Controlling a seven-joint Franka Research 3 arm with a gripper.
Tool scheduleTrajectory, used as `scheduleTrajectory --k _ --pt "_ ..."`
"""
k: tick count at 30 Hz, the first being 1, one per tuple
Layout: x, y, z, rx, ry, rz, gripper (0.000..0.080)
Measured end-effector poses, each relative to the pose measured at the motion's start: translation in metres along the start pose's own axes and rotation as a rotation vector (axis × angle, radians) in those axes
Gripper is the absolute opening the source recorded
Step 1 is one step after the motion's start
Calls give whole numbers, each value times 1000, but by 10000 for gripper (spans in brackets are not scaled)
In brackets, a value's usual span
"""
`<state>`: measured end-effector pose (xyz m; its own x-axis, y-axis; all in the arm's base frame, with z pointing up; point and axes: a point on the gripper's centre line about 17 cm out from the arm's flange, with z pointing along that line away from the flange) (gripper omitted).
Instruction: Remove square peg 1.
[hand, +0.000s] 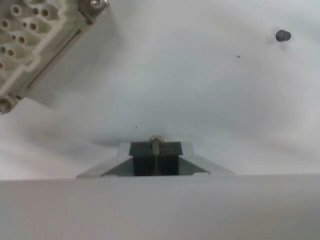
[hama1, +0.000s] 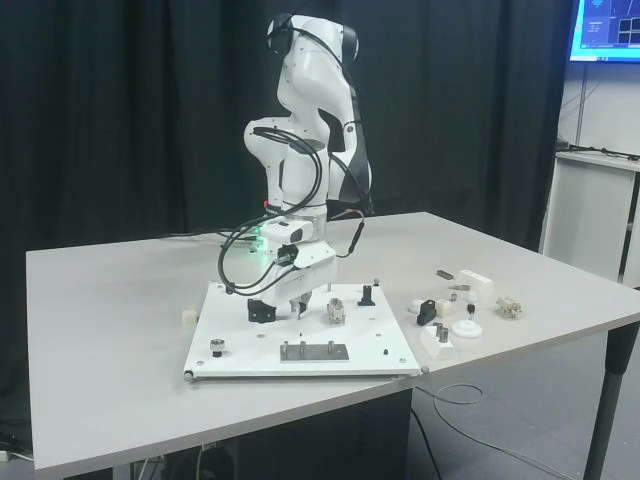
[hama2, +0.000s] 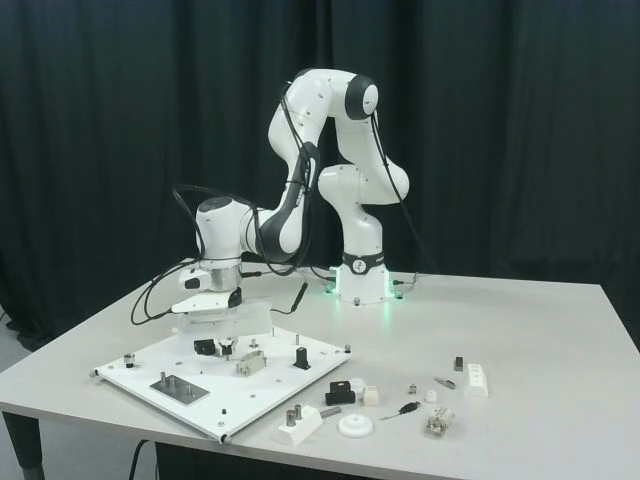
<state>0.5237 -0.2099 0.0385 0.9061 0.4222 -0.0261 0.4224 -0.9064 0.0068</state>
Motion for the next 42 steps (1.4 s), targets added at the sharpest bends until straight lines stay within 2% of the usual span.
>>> scheduleTrajectory --k 12,42 --pt "0 0 0 0 0 10 23" --pt "0 0 0 0 1 144 23"
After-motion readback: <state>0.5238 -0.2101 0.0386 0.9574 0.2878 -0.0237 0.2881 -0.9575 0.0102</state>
